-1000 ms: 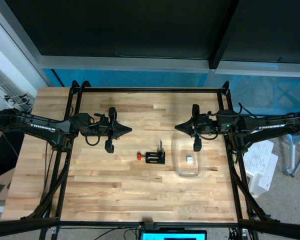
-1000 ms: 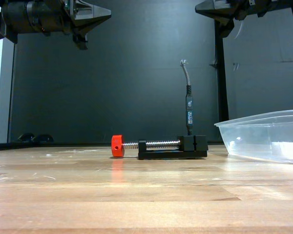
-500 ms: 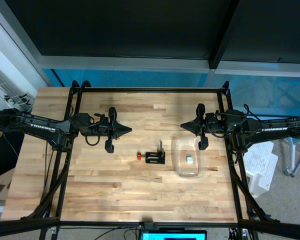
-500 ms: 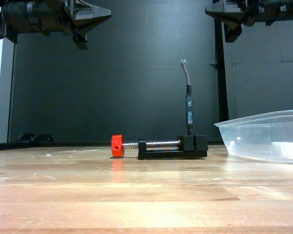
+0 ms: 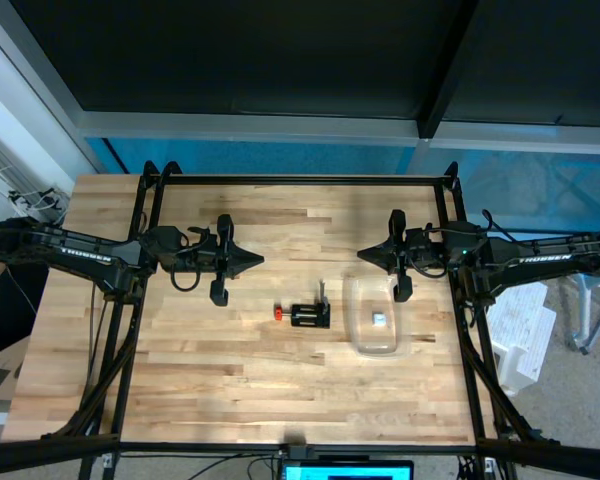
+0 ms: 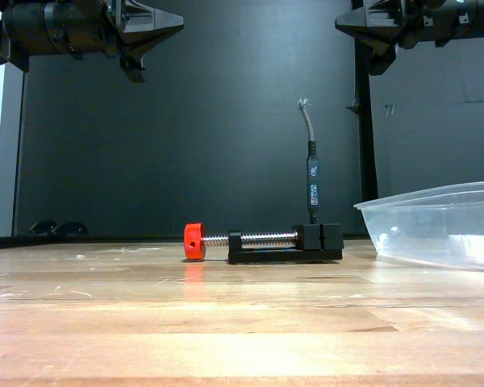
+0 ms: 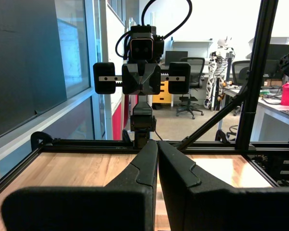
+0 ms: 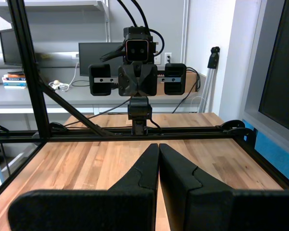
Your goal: Pick the usb-c connector and install on the hub
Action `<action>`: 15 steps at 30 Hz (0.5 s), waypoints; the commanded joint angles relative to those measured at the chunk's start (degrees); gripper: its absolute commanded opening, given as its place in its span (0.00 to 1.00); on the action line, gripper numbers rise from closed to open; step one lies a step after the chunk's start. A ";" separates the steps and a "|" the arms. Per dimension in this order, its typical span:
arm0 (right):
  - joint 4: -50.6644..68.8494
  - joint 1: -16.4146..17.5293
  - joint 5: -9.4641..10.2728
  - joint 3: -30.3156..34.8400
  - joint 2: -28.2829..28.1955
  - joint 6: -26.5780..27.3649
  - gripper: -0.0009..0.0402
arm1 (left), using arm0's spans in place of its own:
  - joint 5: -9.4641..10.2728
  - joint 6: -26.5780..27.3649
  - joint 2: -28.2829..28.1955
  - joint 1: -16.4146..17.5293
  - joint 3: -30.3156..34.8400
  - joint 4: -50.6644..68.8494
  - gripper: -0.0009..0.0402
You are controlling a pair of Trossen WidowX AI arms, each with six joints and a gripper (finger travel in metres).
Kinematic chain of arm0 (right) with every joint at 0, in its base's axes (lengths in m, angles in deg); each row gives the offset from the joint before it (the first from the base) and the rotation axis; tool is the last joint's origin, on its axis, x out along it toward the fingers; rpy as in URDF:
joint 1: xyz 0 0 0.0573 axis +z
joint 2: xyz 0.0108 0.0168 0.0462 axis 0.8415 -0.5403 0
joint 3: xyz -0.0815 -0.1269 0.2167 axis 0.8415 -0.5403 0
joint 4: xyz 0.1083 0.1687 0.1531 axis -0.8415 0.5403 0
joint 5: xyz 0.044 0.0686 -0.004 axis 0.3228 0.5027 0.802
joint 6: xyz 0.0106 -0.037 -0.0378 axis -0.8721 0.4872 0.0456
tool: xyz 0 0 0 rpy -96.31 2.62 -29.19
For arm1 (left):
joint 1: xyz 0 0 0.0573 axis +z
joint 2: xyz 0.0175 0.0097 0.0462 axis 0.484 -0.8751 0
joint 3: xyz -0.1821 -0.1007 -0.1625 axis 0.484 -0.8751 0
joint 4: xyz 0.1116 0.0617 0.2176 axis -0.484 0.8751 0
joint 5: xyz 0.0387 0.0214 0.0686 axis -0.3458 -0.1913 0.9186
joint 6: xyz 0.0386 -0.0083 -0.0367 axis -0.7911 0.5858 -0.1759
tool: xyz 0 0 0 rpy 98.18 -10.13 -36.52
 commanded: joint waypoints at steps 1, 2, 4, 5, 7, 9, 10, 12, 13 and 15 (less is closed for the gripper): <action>-1.38 0.02 -0.31 0.04 -1.11 0.07 0.02 | 0.00 -0.02 0.00 0.02 0.00 0.00 0.02; -1.53 0.04 -0.44 0.04 -1.25 0.09 0.02 | 0.00 -0.02 0.00 0.00 0.00 0.00 0.02; -1.66 0.04 -0.50 0.04 -1.40 0.07 0.02 | 0.00 -0.02 -0.02 0.02 0.00 0.00 0.02; -1.70 0.04 -0.48 0.04 -1.40 0.04 0.02 | 0.00 -0.02 0.00 0.00 0.00 0.00 0.02; -1.73 0.04 -0.50 0.04 -1.40 0.04 0.02 | 0.00 -0.02 0.00 0.02 0.00 0.00 0.02; -1.73 0.04 -0.50 0.00 -1.40 0.07 0.02 | 0.00 -0.02 0.00 0.02 0.00 0.00 0.02; -1.75 0.04 -0.57 -0.07 -1.40 0.07 0.02 | 0.00 -0.02 0.00 0.02 0.00 0.00 0.02; -1.75 0.04 -0.63 -0.28 -1.40 0.07 0.02 | 0.00 -0.02 0.00 0.02 0.00 0.00 0.02; -1.75 0.04 -0.63 -0.42 -1.40 0.07 0.02 | 0.00 -0.02 0.00 0.00 0.00 0.00 0.02; -1.75 0.04 -0.63 -0.74 -1.44 0.09 0.02 | 0.00 -0.02 0.00 0.02 0.00 0.00 0.02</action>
